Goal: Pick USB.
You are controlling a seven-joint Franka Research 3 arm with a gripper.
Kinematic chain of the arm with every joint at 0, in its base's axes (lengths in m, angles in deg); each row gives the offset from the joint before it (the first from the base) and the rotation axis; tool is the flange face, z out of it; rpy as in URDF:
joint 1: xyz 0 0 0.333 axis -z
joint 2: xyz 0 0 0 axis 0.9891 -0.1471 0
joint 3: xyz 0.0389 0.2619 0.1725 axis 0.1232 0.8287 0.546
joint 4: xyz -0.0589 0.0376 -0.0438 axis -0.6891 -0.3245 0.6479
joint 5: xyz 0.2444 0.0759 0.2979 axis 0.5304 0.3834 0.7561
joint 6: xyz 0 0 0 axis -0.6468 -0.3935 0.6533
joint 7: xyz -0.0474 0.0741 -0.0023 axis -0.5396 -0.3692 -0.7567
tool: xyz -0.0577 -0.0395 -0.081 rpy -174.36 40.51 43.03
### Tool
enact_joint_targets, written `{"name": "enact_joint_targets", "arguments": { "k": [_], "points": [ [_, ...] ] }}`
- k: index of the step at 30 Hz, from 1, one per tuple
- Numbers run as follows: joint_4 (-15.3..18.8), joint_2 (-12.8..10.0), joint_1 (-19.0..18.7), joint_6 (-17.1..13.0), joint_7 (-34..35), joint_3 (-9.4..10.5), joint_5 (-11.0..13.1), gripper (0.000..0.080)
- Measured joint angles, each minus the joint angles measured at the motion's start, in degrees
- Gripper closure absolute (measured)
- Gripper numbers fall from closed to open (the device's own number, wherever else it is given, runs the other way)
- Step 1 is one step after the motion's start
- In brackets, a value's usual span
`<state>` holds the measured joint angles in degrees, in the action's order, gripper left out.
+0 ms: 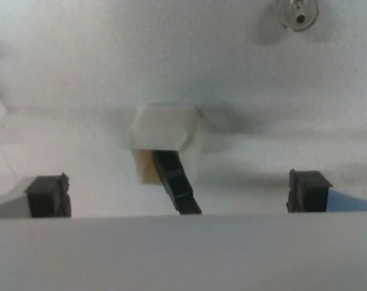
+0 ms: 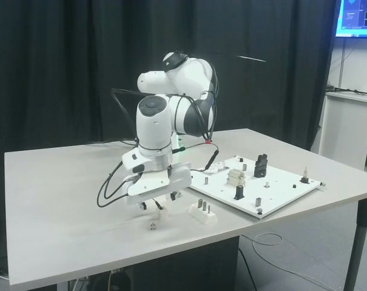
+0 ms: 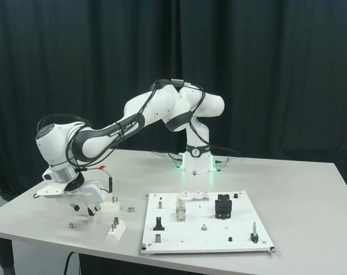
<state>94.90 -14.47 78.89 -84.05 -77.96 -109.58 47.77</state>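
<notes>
In the wrist view a black USB plug (image 1: pixel 176 182) stands in a small white holder block (image 1: pixel 165 126) on the grey table. My gripper (image 1: pixel 178 194) is open, its two black fingertips (image 1: pixel 48 197) on either side of the plug and well apart from it. From the first room view the gripper (image 2: pixel 158 206) hangs low over the table's front left part, just above the white holder (image 2: pixel 164 212). In the second room view the gripper (image 3: pixel 84 209) is near the table's left front corner, and the plug is hidden there.
A small metal part (image 2: pixel 151 227) lies on the table by the gripper. A white block with pegs (image 2: pixel 202 212) stands close by. The white assembly board (image 2: pixel 274 188) carries several small fixtures. Another white block (image 3: pixel 111 205) sits beside the gripper.
</notes>
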Motion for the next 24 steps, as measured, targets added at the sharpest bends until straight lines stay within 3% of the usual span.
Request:
{"name": "enact_joint_targets", "arguments": {
  "k": [6,24],
  "points": [
    [-0.02,0.14,0.11,-0.01,0.00,0.56,-1.17,0.0003],
    [-0.61,1.81,2.30,-1.17,1.21,5.64,-6.42,0.0003]
  ]
}}
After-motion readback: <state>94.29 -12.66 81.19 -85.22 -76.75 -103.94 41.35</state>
